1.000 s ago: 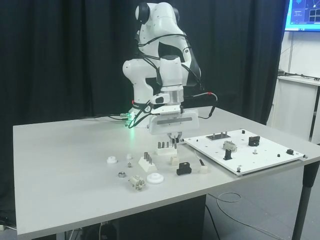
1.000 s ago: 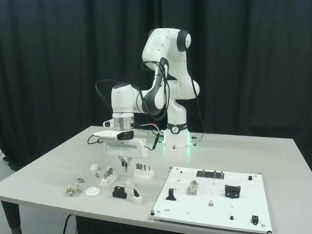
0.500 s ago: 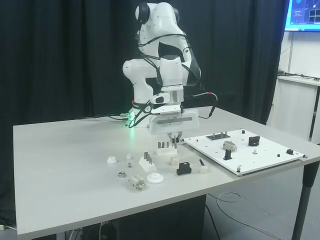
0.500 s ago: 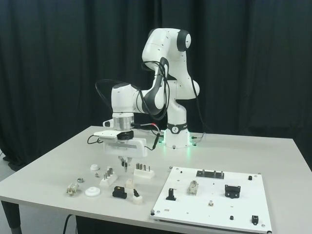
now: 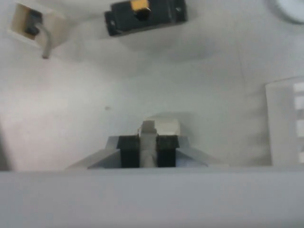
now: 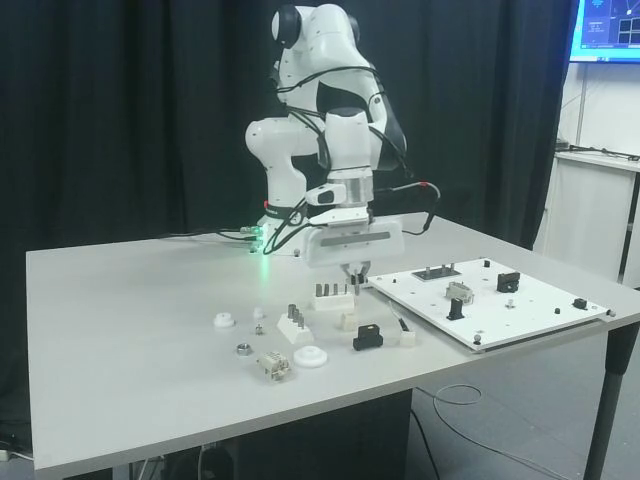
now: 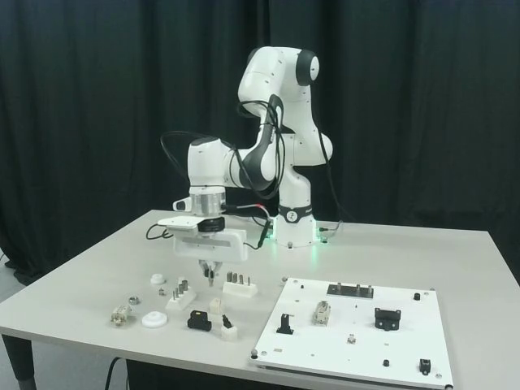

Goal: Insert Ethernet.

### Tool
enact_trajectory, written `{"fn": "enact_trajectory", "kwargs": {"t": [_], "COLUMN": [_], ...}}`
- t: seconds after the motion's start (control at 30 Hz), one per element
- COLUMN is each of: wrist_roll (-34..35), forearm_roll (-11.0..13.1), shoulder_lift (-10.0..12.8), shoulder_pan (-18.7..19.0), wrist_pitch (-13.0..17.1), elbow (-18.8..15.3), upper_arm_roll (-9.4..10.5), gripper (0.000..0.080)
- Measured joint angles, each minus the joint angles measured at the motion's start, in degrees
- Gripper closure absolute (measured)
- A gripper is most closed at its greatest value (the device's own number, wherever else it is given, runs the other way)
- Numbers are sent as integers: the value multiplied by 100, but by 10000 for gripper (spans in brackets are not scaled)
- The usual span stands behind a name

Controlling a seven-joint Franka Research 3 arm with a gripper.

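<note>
Black finger pads (image 5: 128, 151) of my gripper (image 5: 148, 153) stand pressed close on a narrow white piece (image 5: 148, 135), which I judge to be the Ethernet plug; the grip looks centred and square. Directly beneath lies a small white block (image 5: 167, 127) on the grey table (image 6: 130, 330), apart from the plug as far as I can tell. Beyond it sit a black fixture (image 5: 145, 16) and a white holder (image 5: 33, 23), both clear of my fingers. Farther off lies the white board (image 6: 500, 305), well apart from the gripper, where I expect the socket to be; I cannot tell which fitting it is. To do this step well, I advise lifting straight, carrying the plug upright over the loose parts, and aligning squarely above the socket before pressing down.
</note>
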Motion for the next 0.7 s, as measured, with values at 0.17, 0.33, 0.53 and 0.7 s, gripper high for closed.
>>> {"fn": "enact_trajectory", "kwargs": {"t": [0.17,0.33,0.53,0.7], "wrist_roll": [0,0,17,96], "forearm_roll": [-69,-73,-74,-74], "shoulder_lift": [0,0,-1,-1], "shoulder_pan": [108,236,390,525], "wrist_pitch": [0,0,-17,-58], "elbow": [76,147,239,329], "upper_arm_roll": [3,5,6,7], "gripper": [729,729,729,729]}}
